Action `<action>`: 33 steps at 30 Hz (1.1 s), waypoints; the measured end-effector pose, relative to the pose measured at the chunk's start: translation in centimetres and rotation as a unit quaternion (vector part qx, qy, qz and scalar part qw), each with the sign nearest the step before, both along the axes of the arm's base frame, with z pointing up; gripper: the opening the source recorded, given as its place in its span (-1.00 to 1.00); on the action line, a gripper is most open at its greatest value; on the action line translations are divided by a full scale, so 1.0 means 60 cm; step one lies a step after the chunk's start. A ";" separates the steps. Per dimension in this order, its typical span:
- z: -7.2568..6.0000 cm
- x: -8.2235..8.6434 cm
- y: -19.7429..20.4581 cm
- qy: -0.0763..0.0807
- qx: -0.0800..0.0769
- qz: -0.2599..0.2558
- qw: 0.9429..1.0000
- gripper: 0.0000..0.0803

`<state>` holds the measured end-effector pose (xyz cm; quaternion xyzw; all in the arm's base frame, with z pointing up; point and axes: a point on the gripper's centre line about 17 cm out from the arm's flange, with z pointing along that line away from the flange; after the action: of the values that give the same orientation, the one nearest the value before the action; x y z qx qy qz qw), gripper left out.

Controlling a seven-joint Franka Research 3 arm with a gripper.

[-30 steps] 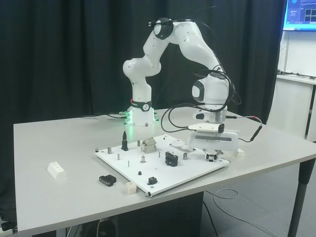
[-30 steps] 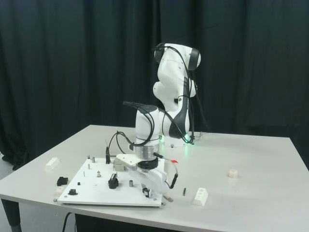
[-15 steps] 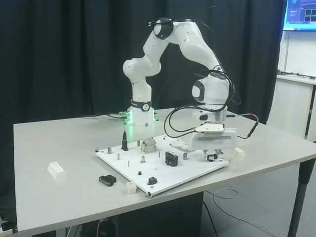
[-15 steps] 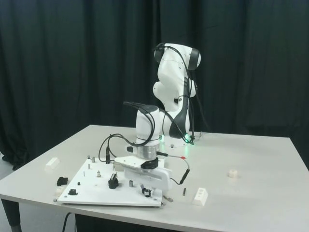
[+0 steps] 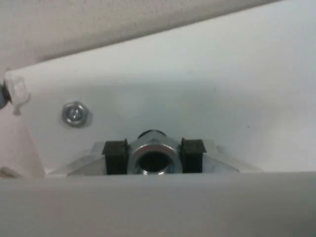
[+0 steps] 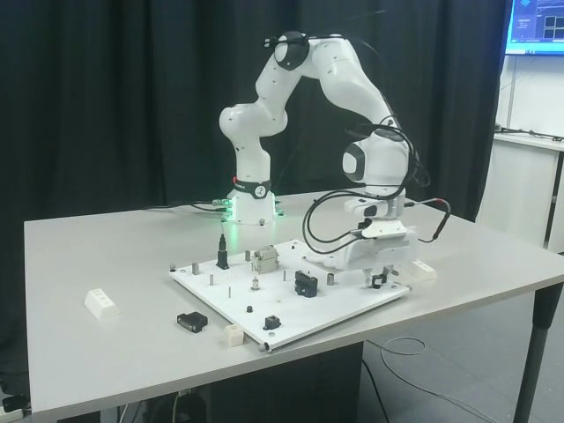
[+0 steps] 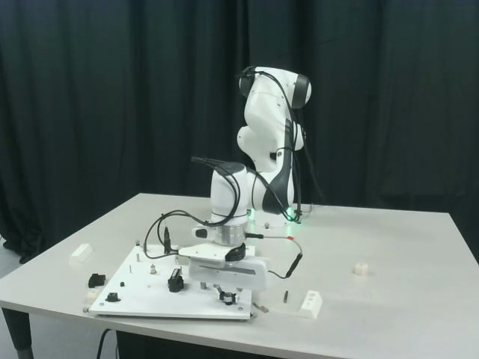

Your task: Remove bolt 4.

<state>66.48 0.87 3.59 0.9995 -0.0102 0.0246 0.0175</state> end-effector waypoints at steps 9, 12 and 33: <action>0.000 0.000 -0.001 0.002 -0.003 0.063 0.998 -0.43; 0.000 0.000 -0.001 0.003 -0.005 0.095 0.995 -0.43; 0.001 -0.001 -0.001 0.010 -0.012 0.288 0.958 -0.43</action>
<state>66.42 0.82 3.63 0.9601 0.2783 0.0184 0.0220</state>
